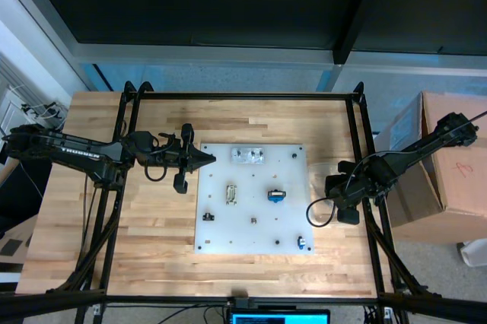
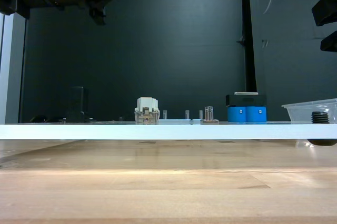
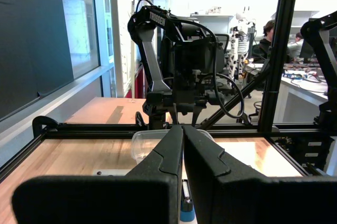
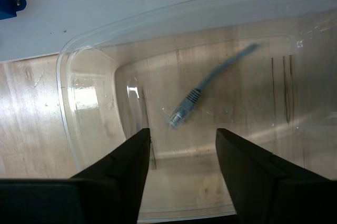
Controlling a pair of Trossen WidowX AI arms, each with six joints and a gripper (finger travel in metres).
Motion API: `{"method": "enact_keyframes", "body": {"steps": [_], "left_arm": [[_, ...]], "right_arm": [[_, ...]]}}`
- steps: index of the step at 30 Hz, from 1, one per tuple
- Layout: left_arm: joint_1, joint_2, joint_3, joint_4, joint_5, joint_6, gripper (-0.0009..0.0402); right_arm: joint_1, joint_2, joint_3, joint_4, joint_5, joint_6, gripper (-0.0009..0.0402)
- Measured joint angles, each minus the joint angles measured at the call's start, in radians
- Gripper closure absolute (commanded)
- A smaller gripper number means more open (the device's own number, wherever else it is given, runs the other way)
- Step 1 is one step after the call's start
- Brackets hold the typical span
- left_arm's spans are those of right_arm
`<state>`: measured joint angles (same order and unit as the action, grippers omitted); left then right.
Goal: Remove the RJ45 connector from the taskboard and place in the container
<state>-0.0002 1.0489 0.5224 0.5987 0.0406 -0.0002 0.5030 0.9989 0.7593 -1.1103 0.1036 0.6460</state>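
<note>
Finds connector [image 4: 194,97] loose in container [image 4: 64,77]: likely light, limp-tailed; grip at plug [image 4: 178,118]. Notes right gripper [image 4: 182,134] spread above, left gripper [image 1: 207,158] pressed together over board [image 1: 251,225] edge.

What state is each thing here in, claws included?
RJ45 connector: lying free inside the container, clear of the taskboard.
container: upright by the taskboard's right side, connector in it.
right gripper: open, empty, above the container.
left gripper: shut, empty, raised over the taskboard's left edge.
</note>
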Motion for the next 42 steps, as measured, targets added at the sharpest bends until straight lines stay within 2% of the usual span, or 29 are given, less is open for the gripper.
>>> {"method": "enact_keyframes", "body": {"steps": [4,11,16,23,28,32,38,42], "left_arm": [[0.000,0.000,0.000,0.000,0.000,0.000,0.0393],[0.000,0.000,0.000,0.000,0.000,0.000,0.0393],[0.000,0.000,0.000,0.000,0.000,0.000,0.0393],[0.000,0.000,0.000,0.000,0.000,0.000,0.0393],[0.000,0.000,0.000,0.000,0.000,0.000,0.0393],[0.000,0.000,0.000,0.000,0.000,0.000,0.0393],[0.000,0.000,0.000,0.000,0.000,0.000,0.0393],[0.000,0.000,0.000,0.000,0.000,0.000,0.0393]], "right_arm": [[-0.002,0.000,0.000,0.000,0.000,0.000,0.0187],[-0.031,-0.005,0.021,0.007,0.008,-0.052,0.0185],[-0.130,-0.018,0.096,0.027,0.068,-0.180,0.0185],[-0.301,-0.030,0.135,0.204,0.077,-0.379,0.0185],[-0.401,-0.035,0.134,0.412,0.035,-0.511,0.0191],[-0.451,-0.035,0.129,0.580,0.022,-0.600,0.0216],[-0.515,-0.035,0.084,0.838,-0.126,-0.646,0.0272],[-0.551,-0.035,0.048,0.968,-0.130,-0.654,0.0316]]}}
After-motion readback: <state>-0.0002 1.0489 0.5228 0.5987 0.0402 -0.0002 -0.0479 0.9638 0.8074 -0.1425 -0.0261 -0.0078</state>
